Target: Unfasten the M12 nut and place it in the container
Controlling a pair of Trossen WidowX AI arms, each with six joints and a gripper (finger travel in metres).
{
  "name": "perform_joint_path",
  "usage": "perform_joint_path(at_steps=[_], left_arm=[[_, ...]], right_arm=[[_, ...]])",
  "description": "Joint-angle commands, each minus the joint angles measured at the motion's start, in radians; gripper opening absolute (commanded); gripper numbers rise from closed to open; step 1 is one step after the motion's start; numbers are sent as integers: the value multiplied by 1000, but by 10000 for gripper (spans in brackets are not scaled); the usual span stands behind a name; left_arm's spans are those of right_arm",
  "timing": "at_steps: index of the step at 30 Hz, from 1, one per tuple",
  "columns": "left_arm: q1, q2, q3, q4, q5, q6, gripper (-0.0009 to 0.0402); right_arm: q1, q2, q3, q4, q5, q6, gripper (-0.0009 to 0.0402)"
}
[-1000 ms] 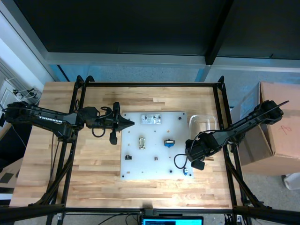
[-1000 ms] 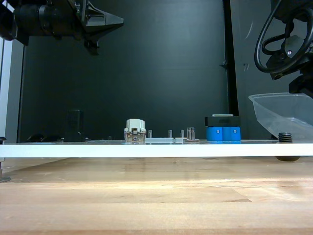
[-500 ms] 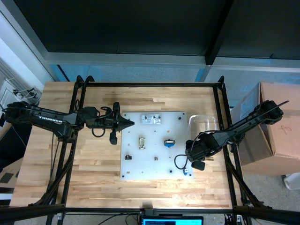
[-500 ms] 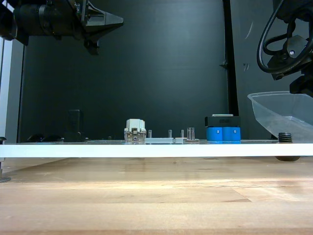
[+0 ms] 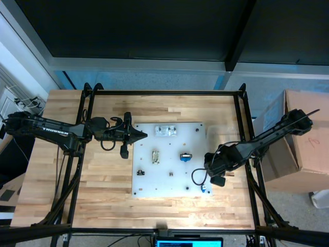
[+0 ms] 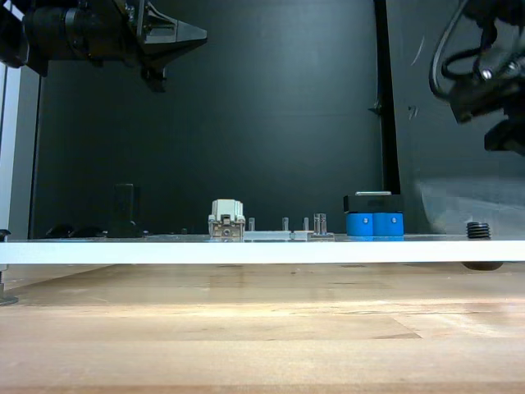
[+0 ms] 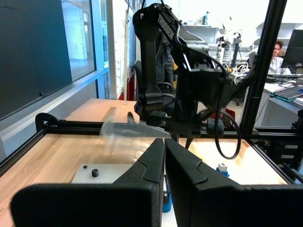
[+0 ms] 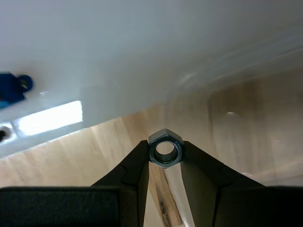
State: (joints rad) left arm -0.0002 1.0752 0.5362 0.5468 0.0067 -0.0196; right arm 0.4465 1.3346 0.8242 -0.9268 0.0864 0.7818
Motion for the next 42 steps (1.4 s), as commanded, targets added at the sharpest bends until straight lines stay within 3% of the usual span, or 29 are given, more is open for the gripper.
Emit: perform_joint_path(at_steps=[1,10,13,17,25,31,38,42], left_arm=[[0,0,0,0,0,0,0],[0,0,0,0,0,0,0],[0,0,0,0,0,0,0],[0,0,0,0,0,0,0],[0,0,0,0,0,0,0],[0,0,0,1,0,0,0],[0,0,0,0,0,0,0],[0,0,0,0,0,0,0]], right_arm=[[-35,-66,18,-35,48,26,12],[-198,-197,35,-156,66,-3,12],[-259,-222,34,-208,104,-30,13],[-325,-236,31,-227,115,-70,38],[-333,-232,3,-222,69,-55,165],[-333,-232,0,-220,68,-49,228],[-333,-233,8,-220,70,-58,243],[-338,-234,46,-218,109,-99,226]])
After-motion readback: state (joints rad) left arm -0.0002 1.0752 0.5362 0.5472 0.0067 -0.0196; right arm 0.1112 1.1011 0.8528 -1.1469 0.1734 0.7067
